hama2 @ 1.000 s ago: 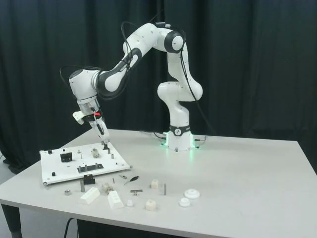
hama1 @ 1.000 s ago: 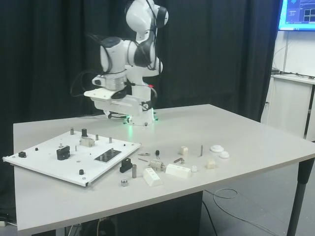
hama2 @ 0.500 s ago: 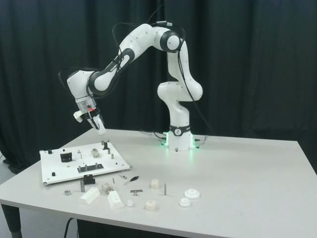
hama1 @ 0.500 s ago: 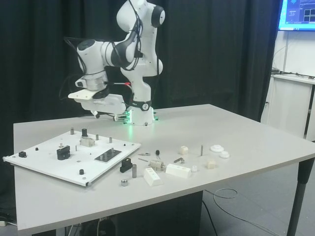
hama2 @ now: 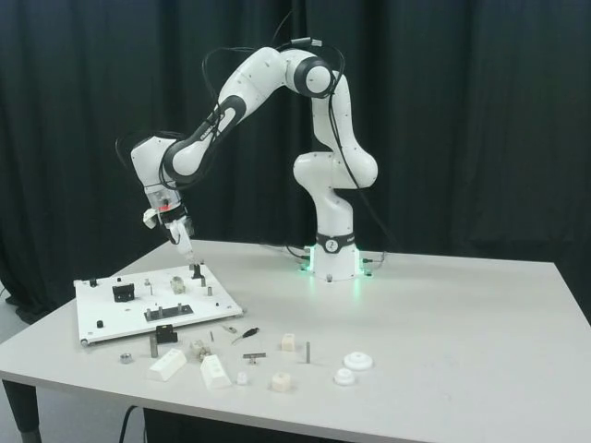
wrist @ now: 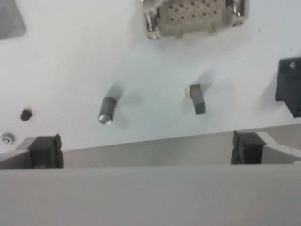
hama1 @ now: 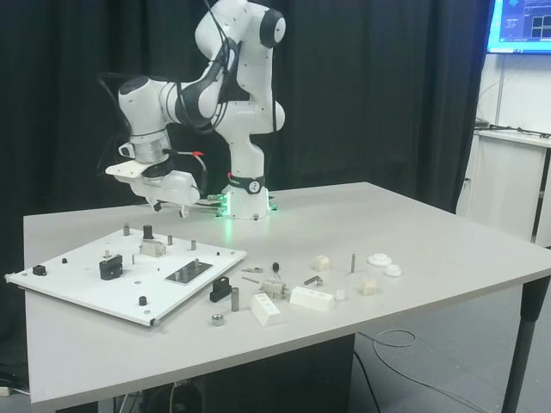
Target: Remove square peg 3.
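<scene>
The square peg (wrist: 196,99) stands upright in the white board (wrist: 70,61), a short grey post near the board's far edge. A round grey peg (wrist: 107,111) stands beside it. In the first room view they are the small posts at the far right edge, square peg (hama1: 170,240) and round peg (hama1: 194,245). My gripper (wrist: 146,149) is open, and its black fingertips (wrist: 44,150) straddle the board's edge with nothing between them. From the room, the gripper (hama1: 158,204) (hama2: 185,249) hangs above the far edge of the board (hama1: 77,284), clear of the pegs.
On the board are a grey multi-pin connector (wrist: 194,18) (hama1: 153,249), a black block (wrist: 289,89), another black block (hama1: 109,268) and a dark plate (hama1: 188,274). Loose white and grey parts (hama1: 310,297) lie on the grey table (hama1: 413,232) right of the board. The arm's base (hama1: 241,194) stands behind.
The arm has swung left in the first room view, carrying the gripper from beside the base to above the board's far edge. Nothing on the board or table has moved.
</scene>
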Robot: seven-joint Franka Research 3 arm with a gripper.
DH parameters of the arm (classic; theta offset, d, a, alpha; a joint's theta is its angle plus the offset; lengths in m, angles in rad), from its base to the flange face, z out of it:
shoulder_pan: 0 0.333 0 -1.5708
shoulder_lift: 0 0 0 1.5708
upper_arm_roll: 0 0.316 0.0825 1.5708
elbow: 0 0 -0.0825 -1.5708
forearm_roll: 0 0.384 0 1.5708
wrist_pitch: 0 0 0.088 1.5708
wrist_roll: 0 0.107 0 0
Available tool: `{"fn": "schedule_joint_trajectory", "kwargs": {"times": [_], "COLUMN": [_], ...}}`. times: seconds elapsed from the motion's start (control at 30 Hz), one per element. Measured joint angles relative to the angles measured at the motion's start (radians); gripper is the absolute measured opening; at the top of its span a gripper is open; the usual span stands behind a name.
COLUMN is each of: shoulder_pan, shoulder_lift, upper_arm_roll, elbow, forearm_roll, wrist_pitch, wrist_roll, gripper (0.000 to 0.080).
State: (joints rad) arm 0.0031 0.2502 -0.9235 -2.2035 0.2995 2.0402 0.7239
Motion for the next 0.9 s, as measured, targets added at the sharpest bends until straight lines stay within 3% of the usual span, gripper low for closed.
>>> {"fn": "schedule_joint_trajectory", "kwargs": {"times": [0.27,0.67,0.9], "shoulder_pan": [-0.016,-0.056,-0.056], "shoulder_lift": [0.0,0.009,0.033], "upper_arm_roll": [-0.034,-0.035,-0.034], "elbow": [-0.027,-0.037,-0.037], "forearm_roll": [0.042,0.059,0.059], "wrist_pitch": [-0.005,-0.039,-0.048], "wrist_roll": [-0.076,-0.17,-0.188], "gripper": [0.08,0.08,0.08]}}
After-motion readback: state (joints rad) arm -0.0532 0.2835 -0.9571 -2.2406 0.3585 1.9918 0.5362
